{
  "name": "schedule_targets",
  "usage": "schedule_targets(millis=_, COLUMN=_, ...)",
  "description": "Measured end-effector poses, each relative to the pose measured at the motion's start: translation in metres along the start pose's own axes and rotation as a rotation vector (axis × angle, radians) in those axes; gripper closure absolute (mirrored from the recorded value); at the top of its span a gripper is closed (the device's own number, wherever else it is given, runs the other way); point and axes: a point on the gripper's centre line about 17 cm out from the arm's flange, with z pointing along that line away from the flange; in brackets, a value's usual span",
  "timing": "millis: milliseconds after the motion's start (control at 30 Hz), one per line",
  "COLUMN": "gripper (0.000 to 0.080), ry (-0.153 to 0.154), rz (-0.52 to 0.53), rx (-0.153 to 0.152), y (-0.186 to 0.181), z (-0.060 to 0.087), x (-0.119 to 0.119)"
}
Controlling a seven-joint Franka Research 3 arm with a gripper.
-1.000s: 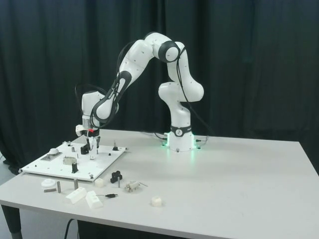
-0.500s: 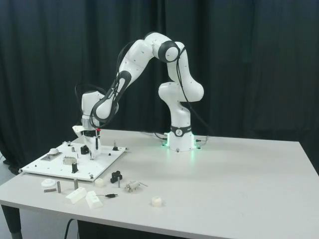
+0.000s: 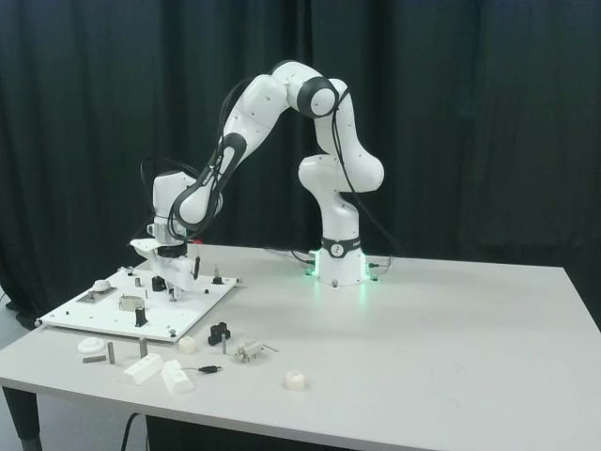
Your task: Remove BNC.
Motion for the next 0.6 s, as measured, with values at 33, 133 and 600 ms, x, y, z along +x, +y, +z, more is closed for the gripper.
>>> schedule_targets(millis=33, gripper=0.0679, ry=0.000, rz=-0.010, rx=0.001, y=0.0001, z=0.0000, x=0.0000)
schedule_targets(millis=133, gripper=0.0679, ry=-0.001, rz=-0.047, rx=0.002, y=0.0002, z=0.0001, x=0.0001)
schedule_targets(millis=600, gripper=0.0679, ry=-0.002, rz=-0.208, rx=0.005, y=0.0010, z=-0.0001, x=0.0003)
